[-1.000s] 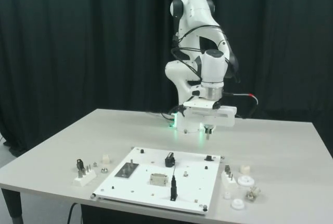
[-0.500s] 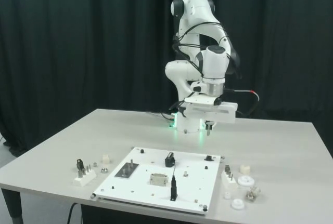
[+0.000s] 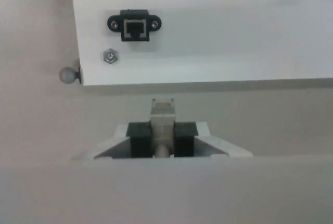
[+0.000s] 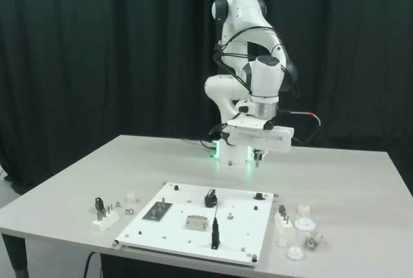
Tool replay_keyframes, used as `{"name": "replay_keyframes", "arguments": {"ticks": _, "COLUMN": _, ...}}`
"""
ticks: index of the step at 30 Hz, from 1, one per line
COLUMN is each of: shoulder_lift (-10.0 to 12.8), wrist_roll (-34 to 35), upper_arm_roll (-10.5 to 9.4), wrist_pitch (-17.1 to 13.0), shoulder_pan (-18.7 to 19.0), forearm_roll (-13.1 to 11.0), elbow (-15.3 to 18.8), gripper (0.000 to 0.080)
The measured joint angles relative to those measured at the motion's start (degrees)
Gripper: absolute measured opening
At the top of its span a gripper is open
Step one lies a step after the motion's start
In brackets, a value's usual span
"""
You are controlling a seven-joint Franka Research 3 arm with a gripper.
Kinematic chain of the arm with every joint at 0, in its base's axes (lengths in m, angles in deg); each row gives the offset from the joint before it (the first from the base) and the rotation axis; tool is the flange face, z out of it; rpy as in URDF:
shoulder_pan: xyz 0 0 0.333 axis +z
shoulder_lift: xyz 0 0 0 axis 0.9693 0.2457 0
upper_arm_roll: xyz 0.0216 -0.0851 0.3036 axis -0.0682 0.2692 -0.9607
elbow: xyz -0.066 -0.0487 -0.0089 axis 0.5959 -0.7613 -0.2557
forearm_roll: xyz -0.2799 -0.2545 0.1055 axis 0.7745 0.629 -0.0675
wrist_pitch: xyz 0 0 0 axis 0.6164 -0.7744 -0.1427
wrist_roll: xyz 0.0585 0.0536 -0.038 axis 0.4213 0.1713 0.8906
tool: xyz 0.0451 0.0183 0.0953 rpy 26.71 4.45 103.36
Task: Insert Ethernet.
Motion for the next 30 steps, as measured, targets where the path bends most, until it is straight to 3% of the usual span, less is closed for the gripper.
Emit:
{"name": "replay_keyframes", "arguments": {"ticks": 10, "shoulder_lift": 0.32, "wrist_roll": -0.35, "upper_arm_roll": -0.17, "wrist_pitch": -1.0, "shoulder_pan": 0.22, "forearm_roll": -0.42, "elbow": 0.52, "gripper": 0.0084}}
{"name": "replay_keyframes", "arguments": {"ticks": 20, "shoulder_lift": 0.75, "wrist_roll": 1.21, "upper_arm_roll": -0.56, "wrist_pitch": -1.25, "shoulder_pan": 0.23, "forearm_roll": -3.52, "elbow": 0.39, "gripper": 0.0084}}
{"name": "replay_keyframes", "arguments": {"ticks": 30, "shoulder_lift": 0.74, "wrist_roll": 5.3, "upper_arm_roll": -1.13, "wrist_pitch": -1.27, "shoulder_pan": 0.3, "forearm_roll": -5.17, "elbow": -0.53, "gripper": 0.0084}}
